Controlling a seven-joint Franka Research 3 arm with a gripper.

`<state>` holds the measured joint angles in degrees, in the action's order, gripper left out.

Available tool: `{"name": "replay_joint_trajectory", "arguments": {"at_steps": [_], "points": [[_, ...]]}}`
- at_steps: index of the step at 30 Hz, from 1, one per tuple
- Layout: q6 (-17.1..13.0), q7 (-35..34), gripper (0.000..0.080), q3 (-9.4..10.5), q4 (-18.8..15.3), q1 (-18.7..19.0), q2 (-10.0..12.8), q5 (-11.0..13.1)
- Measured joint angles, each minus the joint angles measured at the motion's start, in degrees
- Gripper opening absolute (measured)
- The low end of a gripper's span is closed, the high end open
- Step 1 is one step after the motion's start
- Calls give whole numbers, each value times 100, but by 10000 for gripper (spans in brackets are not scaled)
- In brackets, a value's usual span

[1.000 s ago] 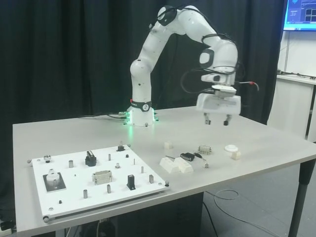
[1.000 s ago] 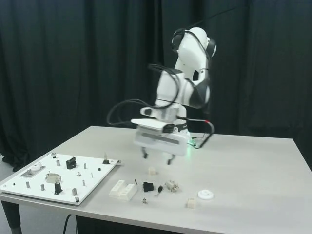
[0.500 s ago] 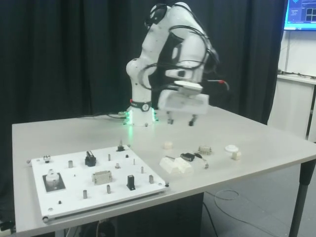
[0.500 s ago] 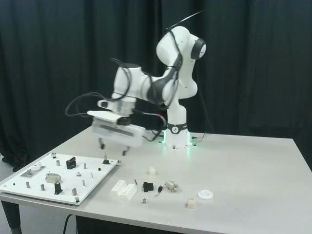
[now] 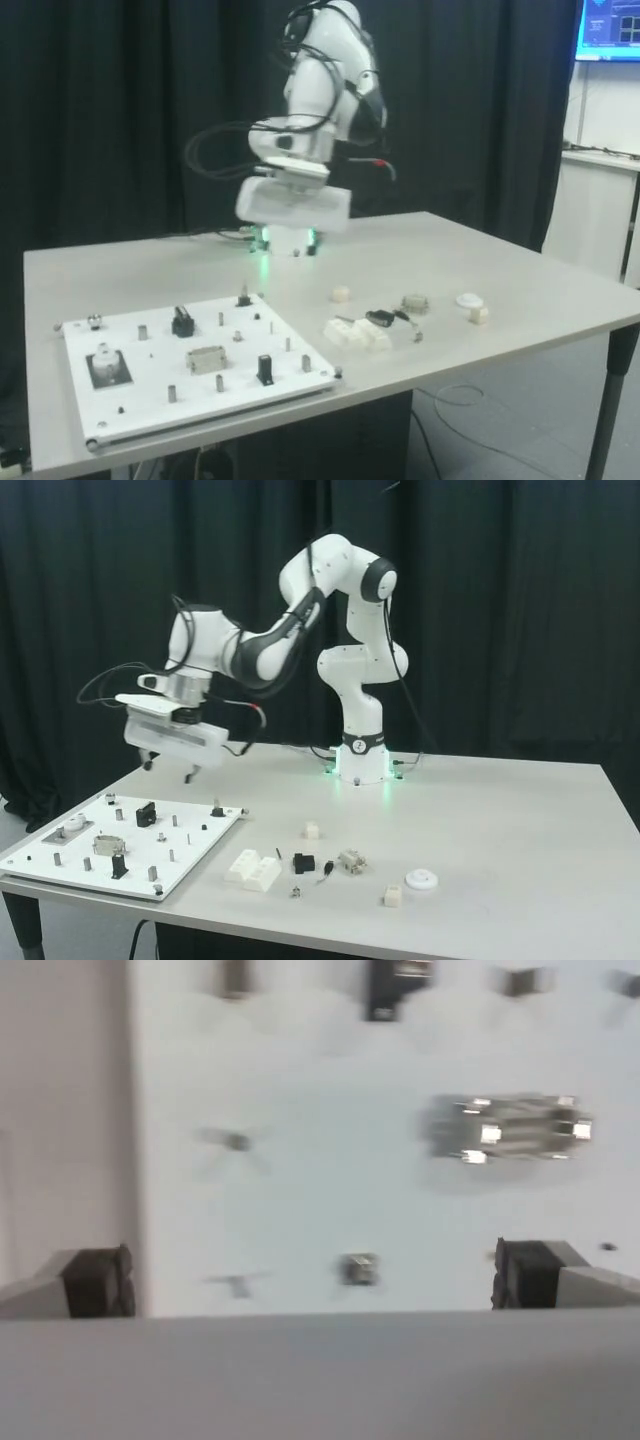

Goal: Remove medium gear.

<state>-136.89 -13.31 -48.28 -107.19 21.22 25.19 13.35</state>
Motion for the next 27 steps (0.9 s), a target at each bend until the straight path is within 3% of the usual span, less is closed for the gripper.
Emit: {"name": "replay_joint_trajectory", "arguments": {"at_steps": [10, 16, 20, 27], "points": [[-106, 863, 800, 878, 332, -1596, 16, 97], [-95, 1434, 800, 1298, 574, -2386, 123, 419], [-69, 1810, 800, 1418, 733, -2730, 250, 717], [-9, 2502, 800, 1429, 1046, -3121, 555, 1286]]}}
